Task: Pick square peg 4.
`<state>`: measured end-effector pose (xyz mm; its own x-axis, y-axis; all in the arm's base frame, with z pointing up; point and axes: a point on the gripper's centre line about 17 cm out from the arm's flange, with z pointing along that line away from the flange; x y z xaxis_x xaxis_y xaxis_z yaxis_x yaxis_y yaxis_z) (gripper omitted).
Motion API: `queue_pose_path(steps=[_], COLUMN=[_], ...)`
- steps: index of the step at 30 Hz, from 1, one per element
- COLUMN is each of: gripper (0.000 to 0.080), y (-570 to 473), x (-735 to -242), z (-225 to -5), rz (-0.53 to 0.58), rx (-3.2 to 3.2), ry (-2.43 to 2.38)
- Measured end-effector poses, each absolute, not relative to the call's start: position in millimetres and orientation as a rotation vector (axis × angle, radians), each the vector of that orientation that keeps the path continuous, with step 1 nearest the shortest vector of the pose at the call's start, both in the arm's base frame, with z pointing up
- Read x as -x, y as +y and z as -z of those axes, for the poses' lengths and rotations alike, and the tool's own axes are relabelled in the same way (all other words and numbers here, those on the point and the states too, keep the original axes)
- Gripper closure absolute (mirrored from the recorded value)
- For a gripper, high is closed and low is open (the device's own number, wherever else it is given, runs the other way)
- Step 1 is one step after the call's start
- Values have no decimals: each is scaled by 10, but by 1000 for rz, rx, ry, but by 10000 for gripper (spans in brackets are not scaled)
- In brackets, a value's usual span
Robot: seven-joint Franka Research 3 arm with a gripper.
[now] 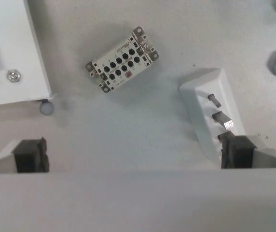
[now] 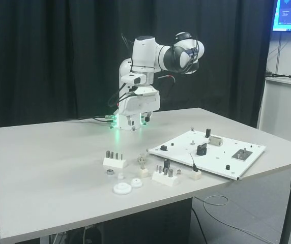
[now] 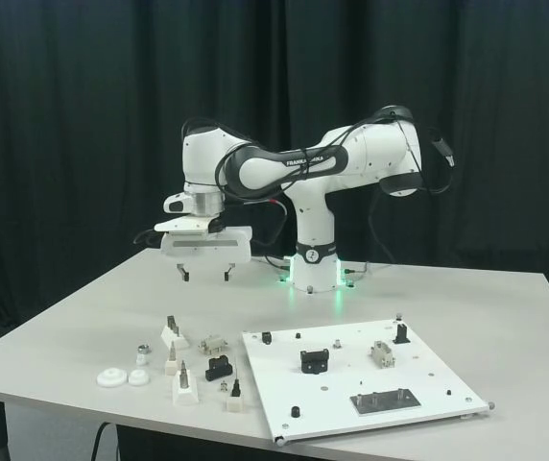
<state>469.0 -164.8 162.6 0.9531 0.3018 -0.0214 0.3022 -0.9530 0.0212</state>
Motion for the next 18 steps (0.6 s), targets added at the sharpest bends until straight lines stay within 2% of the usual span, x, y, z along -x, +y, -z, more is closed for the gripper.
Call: queue_pose_path(steps=[18], gripper=[3], y=[-1683], x=[-4658], z=[-1626], rz=[43], rx=[-3074], ry=[505])
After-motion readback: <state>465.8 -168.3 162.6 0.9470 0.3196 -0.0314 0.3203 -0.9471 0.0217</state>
